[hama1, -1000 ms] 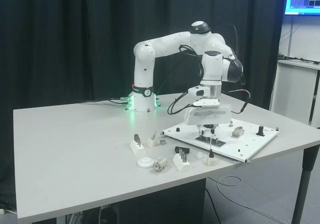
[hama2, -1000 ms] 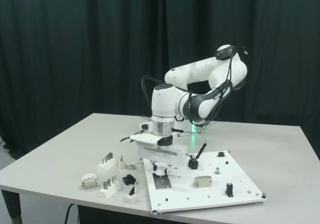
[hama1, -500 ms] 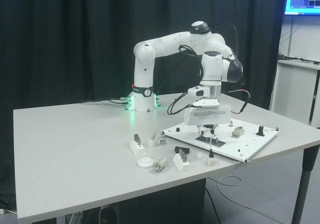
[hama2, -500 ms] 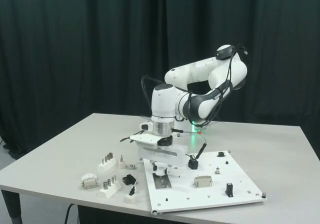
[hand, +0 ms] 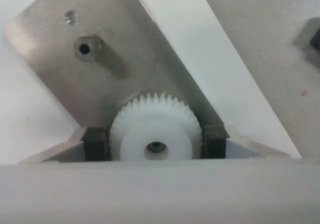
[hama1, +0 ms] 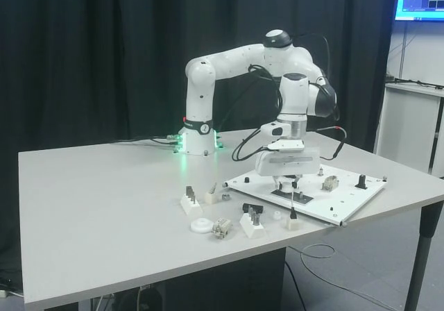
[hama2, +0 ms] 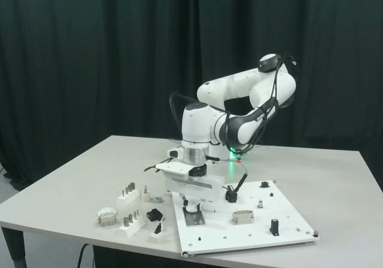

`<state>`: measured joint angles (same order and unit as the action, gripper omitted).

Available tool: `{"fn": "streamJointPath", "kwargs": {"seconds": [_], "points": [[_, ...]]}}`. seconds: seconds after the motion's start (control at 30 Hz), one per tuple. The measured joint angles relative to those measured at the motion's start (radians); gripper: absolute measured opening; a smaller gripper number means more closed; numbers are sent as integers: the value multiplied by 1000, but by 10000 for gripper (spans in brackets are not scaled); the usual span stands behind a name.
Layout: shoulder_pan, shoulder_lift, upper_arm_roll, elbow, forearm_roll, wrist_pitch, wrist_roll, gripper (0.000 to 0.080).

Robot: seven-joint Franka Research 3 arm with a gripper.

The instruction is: Insert medium gear.

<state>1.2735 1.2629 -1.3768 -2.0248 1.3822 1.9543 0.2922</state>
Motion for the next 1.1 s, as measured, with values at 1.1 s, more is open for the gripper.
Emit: {"fn": "streamJointPath", "kwargs": {"seconds": [1.1], "points": [[-3,0,5,-3,14,5,-130,395]]}}
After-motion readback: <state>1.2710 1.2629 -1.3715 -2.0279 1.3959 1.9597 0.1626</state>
